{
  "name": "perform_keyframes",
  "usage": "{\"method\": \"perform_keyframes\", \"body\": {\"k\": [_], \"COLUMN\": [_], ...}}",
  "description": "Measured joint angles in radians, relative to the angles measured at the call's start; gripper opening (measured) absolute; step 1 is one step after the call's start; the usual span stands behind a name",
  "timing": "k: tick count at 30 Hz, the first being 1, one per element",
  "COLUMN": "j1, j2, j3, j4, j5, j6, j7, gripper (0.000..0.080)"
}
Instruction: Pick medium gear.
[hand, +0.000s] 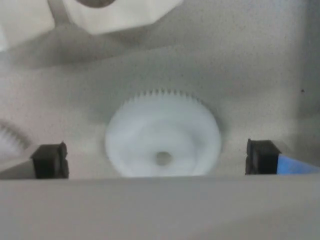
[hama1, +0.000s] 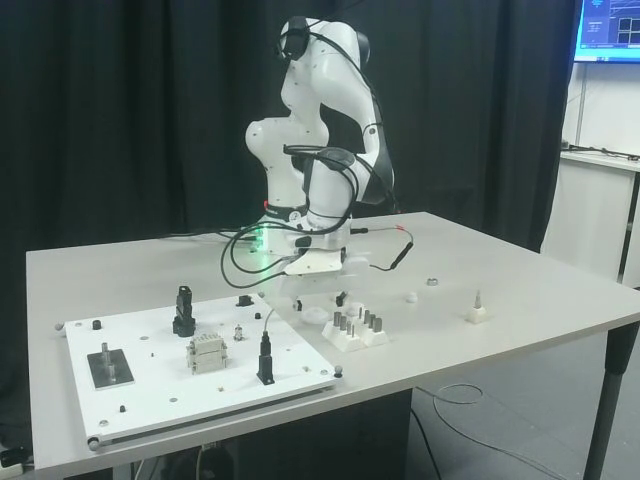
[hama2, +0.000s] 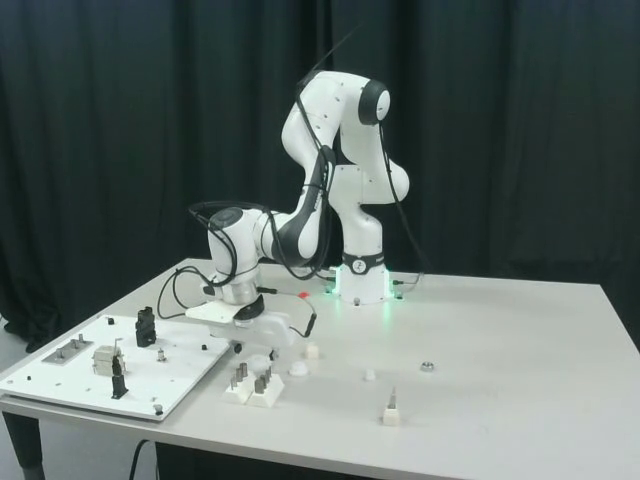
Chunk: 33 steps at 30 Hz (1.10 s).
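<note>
In the wrist view the medium gear (hand: 163, 136) lies flat on the grey table (hand: 250, 75), a white toothed disc with a small centre hole, sitting between the two black fingertips (hand: 50, 161) of the end effector (hand: 156, 159). The fingers stand spread wide, each well clear of the gear's rim, so nothing is grasped. In the first room view the end effector (hama1: 318, 297) hangs low at the centre of the frame, just above the gear (hama1: 313, 315), which rests near the right edge of the white board (hama1: 190, 390) and just left of a white peg holder (hama1: 355, 331). The white arm (hama2: 300, 215) bends down from its base at the centre of the second room view.
</note>
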Motion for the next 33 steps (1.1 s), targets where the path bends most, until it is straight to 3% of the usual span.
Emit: {"method": "perform_keyframes", "body": {"k": [33], "j1": [0.0], "j2": [-0.064], "j3": [-0.003], "j4": [-0.008], "j5": [0.0], "j6": [-0.012], "j7": [0.003], "gripper": [0.08]}}
